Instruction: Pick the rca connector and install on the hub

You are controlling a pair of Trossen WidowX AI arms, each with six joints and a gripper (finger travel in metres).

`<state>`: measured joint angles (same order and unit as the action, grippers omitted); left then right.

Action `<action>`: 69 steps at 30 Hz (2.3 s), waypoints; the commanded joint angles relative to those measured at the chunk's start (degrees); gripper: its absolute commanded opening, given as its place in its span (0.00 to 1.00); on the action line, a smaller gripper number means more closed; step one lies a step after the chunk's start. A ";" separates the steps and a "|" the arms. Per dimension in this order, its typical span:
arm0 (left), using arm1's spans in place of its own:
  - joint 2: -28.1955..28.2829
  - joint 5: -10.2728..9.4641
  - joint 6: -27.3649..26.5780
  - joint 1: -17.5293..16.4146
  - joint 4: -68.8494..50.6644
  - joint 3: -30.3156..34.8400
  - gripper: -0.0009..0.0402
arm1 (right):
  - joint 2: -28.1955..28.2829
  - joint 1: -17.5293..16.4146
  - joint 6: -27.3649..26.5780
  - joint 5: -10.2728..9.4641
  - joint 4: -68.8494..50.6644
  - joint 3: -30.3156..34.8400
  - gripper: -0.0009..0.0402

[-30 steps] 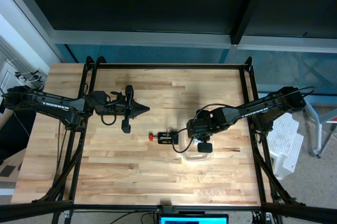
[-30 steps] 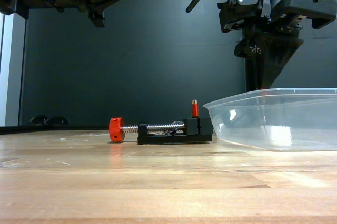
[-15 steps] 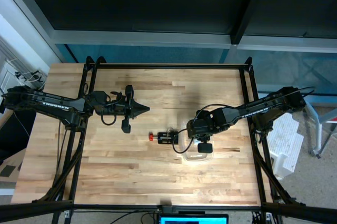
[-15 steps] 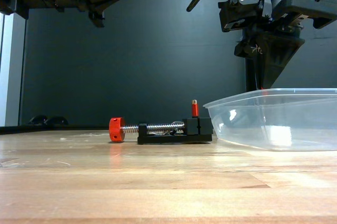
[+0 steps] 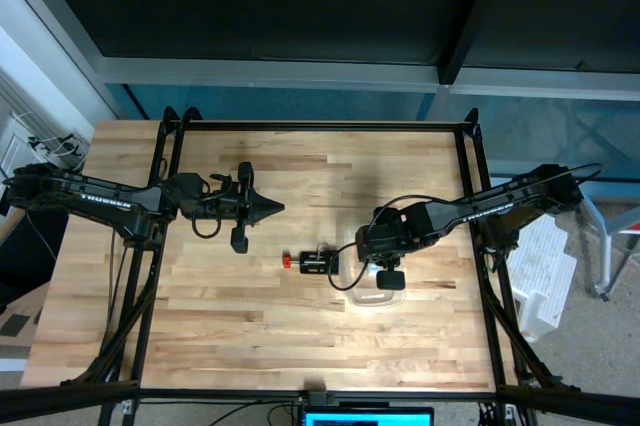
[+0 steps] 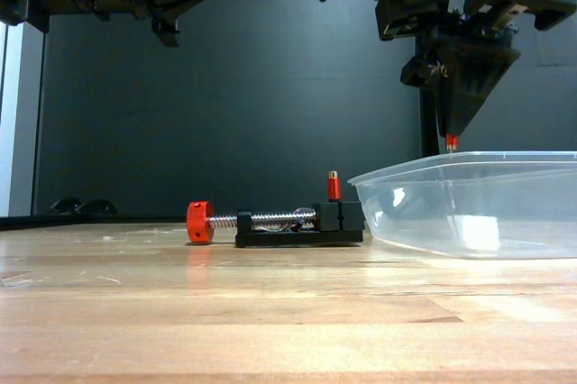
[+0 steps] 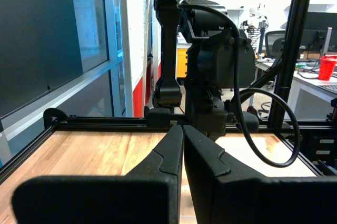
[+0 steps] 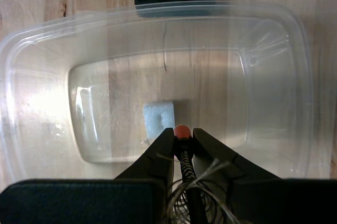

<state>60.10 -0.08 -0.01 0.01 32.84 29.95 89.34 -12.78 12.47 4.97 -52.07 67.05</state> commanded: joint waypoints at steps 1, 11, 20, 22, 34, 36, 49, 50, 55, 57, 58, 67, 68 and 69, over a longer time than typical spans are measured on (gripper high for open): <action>0.02 0.02 0.00 -0.02 0.00 0.00 0.02 | -0.74 0.00 -0.02 0.00 -0.55 0.76 0.02; 0.02 0.02 0.00 0.00 0.00 0.00 0.02 | -1.95 0.00 0.11 -0.02 -4.13 3.02 0.02; 0.02 0.02 0.00 0.00 0.00 0.00 0.02 | -1.95 0.00 0.11 -0.02 -5.07 3.91 0.02; 0.02 0.02 0.00 0.00 -0.02 0.00 0.02 | -1.84 0.00 0.09 -0.02 -5.07 3.96 0.02; 0.02 0.02 -0.02 0.00 0.00 0.00 0.02 | -0.39 0.00 0.09 -0.02 -4.33 5.03 0.02; 0.02 0.02 0.00 0.00 -0.02 0.00 0.02 | 0.48 0.02 0.09 -0.02 -4.24 5.88 0.02; 0.02 0.02 0.00 0.00 0.00 0.00 0.02 | 6.82 1.11 0.04 -0.02 -4.26 11.96 0.02; 0.00 0.02 0.00 0.00 0.00 0.00 0.02 | 7.23 1.18 0.02 -0.02 -4.24 12.39 0.02; 0.00 0.02 0.00 -0.02 0.00 0.00 0.02 | 9.68 1.55 -0.61 -0.04 -4.28 15.19 0.02; 0.02 0.02 0.00 0.00 0.00 0.00 0.02 | 10.73 1.73 -0.92 -0.04 -4.31 16.26 0.02; 0.02 0.02 0.00 0.00 0.00 0.00 0.02 | 11.32 1.81 -0.98 -0.04 -4.31 16.81 0.02; 0.02 0.02 -0.02 -0.02 0.00 0.00 0.02 | 15.78 2.32 -1.31 -0.11 -4.26 21.16 0.02; 0.02 0.02 0.00 0.00 0.00 0.00 0.02 | 16.28 2.43 -1.33 -0.11 -4.26 21.59 0.02; 0.02 0.02 0.00 0.00 0.00 0.00 0.02 | 16.44 2.43 -1.33 -0.11 -4.20 21.90 0.02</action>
<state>60.10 -0.05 -0.03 0.01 32.82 29.95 105.43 -10.37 11.16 4.91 -56.38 88.49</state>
